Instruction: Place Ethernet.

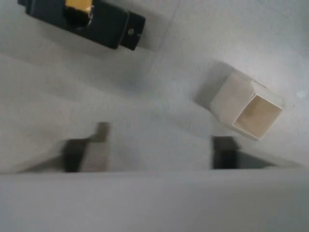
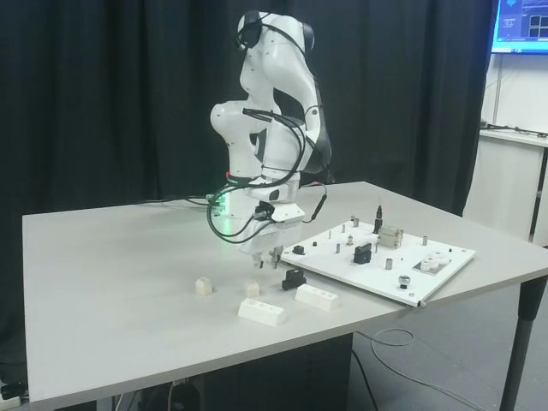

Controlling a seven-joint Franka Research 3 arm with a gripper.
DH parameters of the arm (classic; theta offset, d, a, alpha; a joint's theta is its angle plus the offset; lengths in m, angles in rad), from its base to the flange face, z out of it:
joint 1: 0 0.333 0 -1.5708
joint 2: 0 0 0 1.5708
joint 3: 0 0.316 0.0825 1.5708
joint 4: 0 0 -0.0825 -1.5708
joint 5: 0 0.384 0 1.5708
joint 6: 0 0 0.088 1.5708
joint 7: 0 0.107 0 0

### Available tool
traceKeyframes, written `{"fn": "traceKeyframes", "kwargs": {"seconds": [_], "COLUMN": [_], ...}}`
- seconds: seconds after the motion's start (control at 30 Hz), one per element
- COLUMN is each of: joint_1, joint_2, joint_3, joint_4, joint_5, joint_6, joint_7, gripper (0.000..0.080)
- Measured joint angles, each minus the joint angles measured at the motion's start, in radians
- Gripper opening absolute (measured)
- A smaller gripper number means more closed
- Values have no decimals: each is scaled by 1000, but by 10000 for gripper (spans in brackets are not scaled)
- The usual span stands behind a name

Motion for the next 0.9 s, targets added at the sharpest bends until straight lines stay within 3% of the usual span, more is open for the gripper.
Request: {"fn": "traceKeyframes", "kwargs": {"seconds": [0.03, 0.2, 0.23, 0.9], "joint_1": [-1, -7, -8, -35], "joint_2": [2, 8, 10, 18], "joint_3": [0, 1, 2, 9], "joint_4": [3, 19, 22, 69], "joint_5": [0, 0, 0, 0], "joint_6": [-3, -21, -25, -74], "joint_7": [0, 0, 0, -11], "gripper": [623, 623, 760, 800]}}
